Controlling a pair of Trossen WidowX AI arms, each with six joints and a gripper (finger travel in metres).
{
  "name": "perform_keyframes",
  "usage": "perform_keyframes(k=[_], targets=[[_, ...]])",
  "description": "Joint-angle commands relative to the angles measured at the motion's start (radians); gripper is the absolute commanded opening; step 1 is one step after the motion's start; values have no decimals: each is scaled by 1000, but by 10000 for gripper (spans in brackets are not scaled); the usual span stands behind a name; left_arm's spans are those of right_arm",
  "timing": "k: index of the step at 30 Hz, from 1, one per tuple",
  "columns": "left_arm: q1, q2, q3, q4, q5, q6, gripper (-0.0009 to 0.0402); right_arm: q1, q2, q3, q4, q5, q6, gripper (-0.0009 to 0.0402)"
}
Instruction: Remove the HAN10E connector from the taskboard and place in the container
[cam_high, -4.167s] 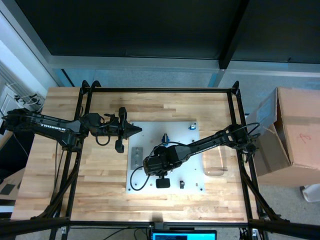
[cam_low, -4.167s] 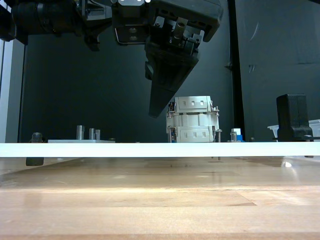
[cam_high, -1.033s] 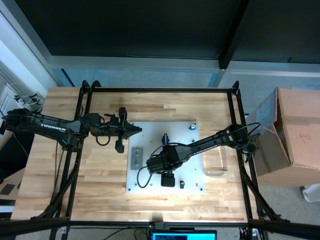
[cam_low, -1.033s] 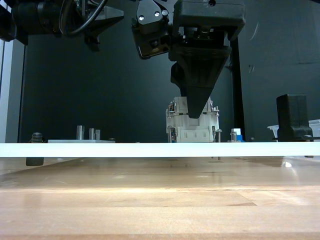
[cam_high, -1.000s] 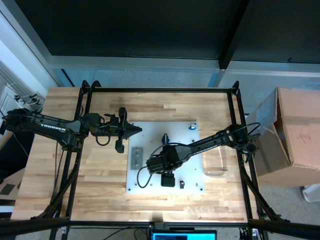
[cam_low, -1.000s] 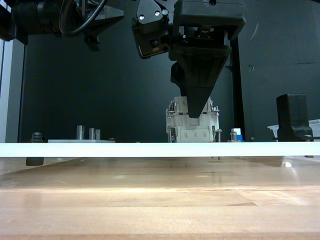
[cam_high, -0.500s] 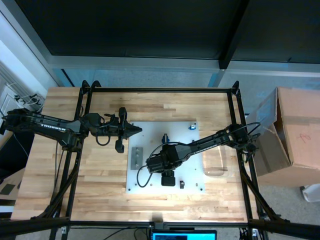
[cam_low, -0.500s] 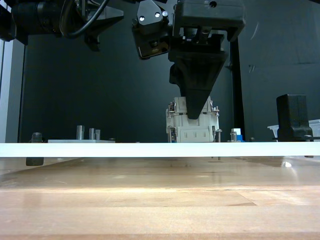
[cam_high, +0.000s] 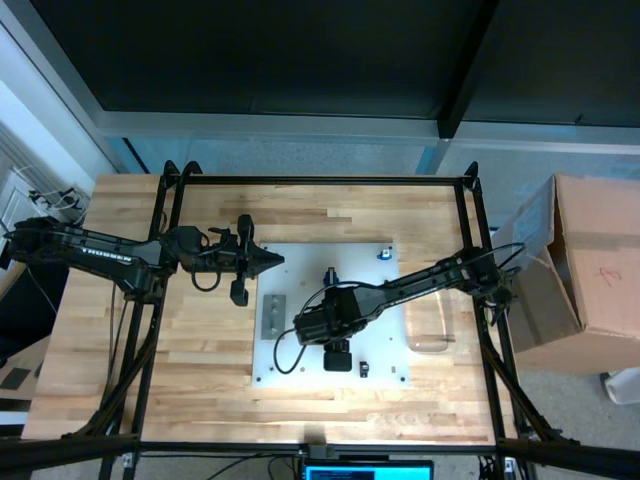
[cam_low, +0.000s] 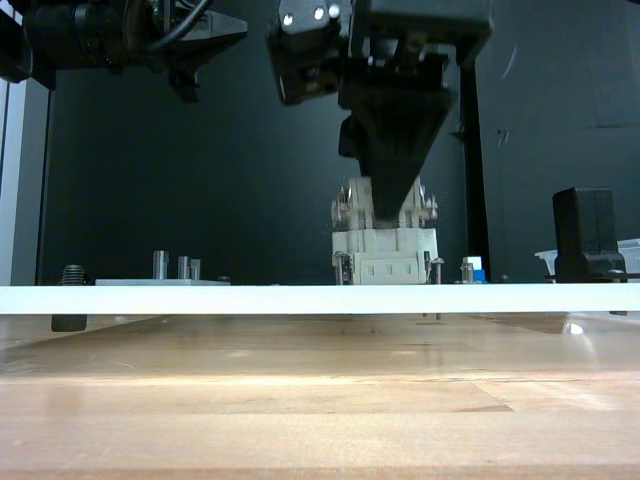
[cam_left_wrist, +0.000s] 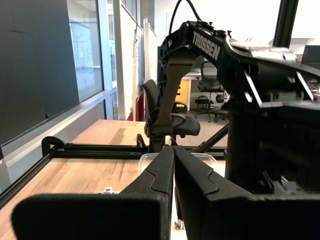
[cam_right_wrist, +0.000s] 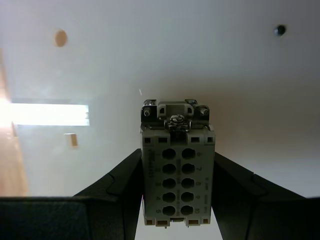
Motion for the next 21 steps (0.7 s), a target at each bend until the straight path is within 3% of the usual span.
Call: perform_keyframes(k=[1, 21], targets=[[0, 0, 0, 0, 0, 0, 0, 0, -20, 1, -2, -3, -4, 9], [0, 0, 0, 0, 0, 0, 0, 6, -182, -31, -91, 2, -3, 9]])
